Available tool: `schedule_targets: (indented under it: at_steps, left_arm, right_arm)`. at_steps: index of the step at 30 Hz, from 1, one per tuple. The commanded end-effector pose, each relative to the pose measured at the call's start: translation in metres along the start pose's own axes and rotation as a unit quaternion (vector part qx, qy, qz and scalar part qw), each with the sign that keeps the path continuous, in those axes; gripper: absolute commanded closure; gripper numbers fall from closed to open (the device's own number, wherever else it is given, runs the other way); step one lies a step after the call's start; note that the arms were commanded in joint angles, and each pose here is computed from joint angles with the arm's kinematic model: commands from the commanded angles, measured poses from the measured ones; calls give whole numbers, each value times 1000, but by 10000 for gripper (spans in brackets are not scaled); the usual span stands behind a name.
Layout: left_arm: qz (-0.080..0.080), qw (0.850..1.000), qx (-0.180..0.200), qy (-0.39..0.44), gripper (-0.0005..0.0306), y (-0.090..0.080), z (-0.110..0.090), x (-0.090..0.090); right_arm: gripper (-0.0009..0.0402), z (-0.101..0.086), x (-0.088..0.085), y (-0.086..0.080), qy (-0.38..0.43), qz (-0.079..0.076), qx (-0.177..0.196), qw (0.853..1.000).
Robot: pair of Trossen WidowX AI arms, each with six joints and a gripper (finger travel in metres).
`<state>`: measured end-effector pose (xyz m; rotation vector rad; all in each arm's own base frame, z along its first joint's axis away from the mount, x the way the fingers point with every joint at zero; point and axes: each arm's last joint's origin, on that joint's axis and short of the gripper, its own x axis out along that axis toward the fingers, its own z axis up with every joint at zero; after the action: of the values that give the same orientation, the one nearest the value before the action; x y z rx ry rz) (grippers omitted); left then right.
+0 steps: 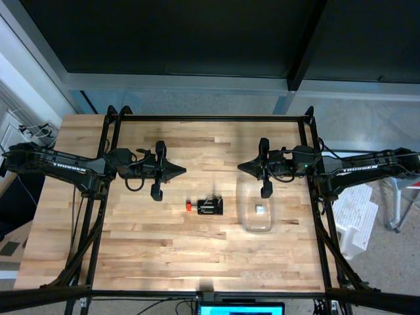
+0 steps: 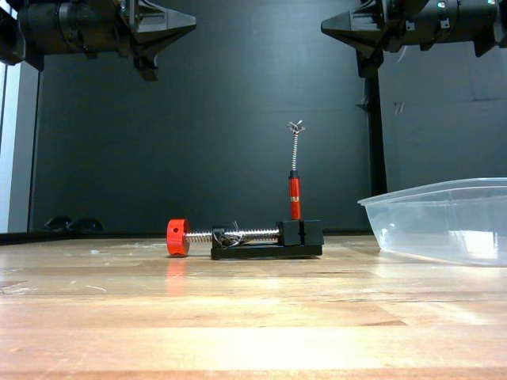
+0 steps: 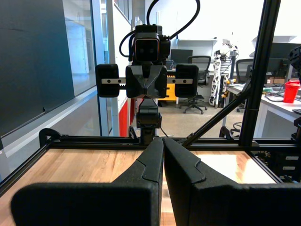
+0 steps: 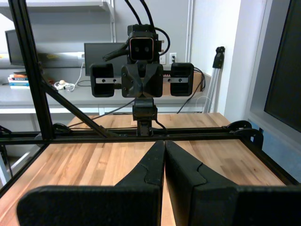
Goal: Pick the RCA connector and install on taskboard
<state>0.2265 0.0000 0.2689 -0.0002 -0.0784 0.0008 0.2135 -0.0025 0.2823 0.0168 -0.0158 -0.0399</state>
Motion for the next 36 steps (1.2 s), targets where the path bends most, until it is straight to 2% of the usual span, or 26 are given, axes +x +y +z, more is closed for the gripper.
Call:
schedule_targets:
  at_steps: [1, 36]
  left_arm:
    - [0, 1000, 0, 0, 300, 0, 0, 0]
    - [0, 1000, 0, 0, 300, 0, 0, 0]
  right_arm:
    - [393, 2, 0, 0, -3, 0, 1, 1000]
    - [393, 5, 1, 0, -6, 0, 1, 1000]
